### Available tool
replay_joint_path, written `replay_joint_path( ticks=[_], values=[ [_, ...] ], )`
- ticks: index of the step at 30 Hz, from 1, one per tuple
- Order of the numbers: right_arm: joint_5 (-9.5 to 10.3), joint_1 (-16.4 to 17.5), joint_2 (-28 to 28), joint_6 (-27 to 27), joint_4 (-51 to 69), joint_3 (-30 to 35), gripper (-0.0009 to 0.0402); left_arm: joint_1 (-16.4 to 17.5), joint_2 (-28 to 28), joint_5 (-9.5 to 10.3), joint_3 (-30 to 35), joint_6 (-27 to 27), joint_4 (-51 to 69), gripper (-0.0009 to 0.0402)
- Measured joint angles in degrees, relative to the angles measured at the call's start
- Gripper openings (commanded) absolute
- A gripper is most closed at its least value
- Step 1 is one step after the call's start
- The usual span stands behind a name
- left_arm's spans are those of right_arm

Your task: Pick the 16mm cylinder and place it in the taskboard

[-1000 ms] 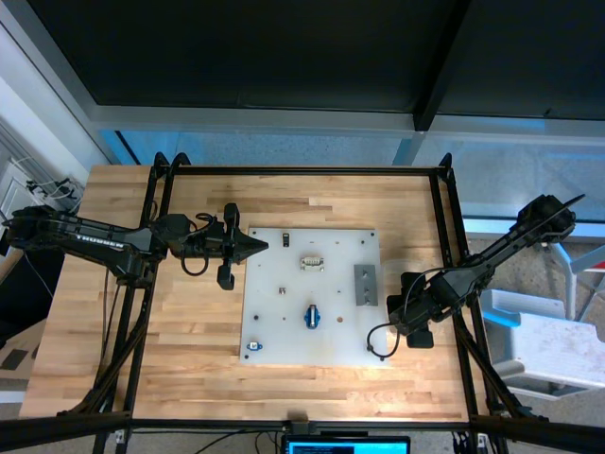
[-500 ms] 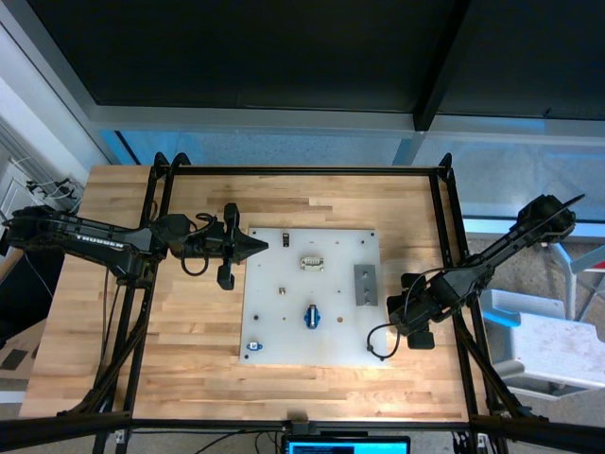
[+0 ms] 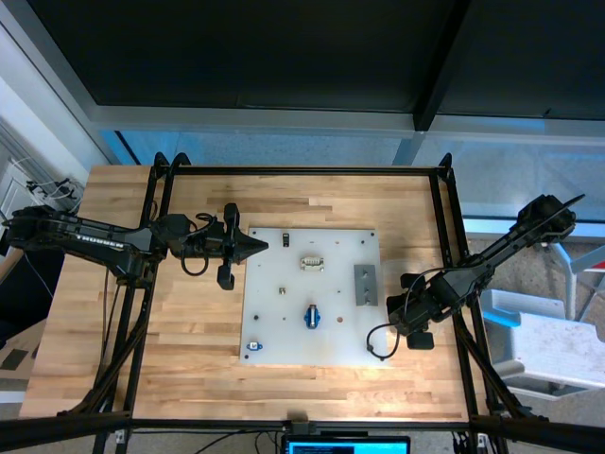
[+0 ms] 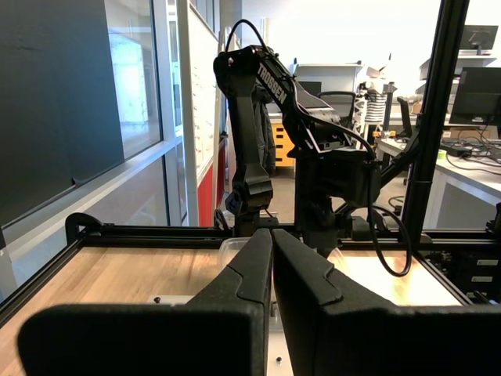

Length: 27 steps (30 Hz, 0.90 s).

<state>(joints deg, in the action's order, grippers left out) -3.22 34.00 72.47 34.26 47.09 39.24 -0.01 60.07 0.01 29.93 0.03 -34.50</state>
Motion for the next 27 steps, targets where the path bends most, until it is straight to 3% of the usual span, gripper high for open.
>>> replay_joint_path(
  ticks=[15, 27],
  values=[
    [0.02, 0.0, 0.0, 0.0, 0.0, 0.0, 0.0027, 0.0, 0.0, -0.02, 0.0, 0.0, 0.0, 0.0000],
    [0.09, 0.0, -0.2, -0.1, -0.1, 0.3, 0.0025, 0.0, 0.0, 0.00, 0.0, 0.0, 0.0, 0.0000]
  ],
)
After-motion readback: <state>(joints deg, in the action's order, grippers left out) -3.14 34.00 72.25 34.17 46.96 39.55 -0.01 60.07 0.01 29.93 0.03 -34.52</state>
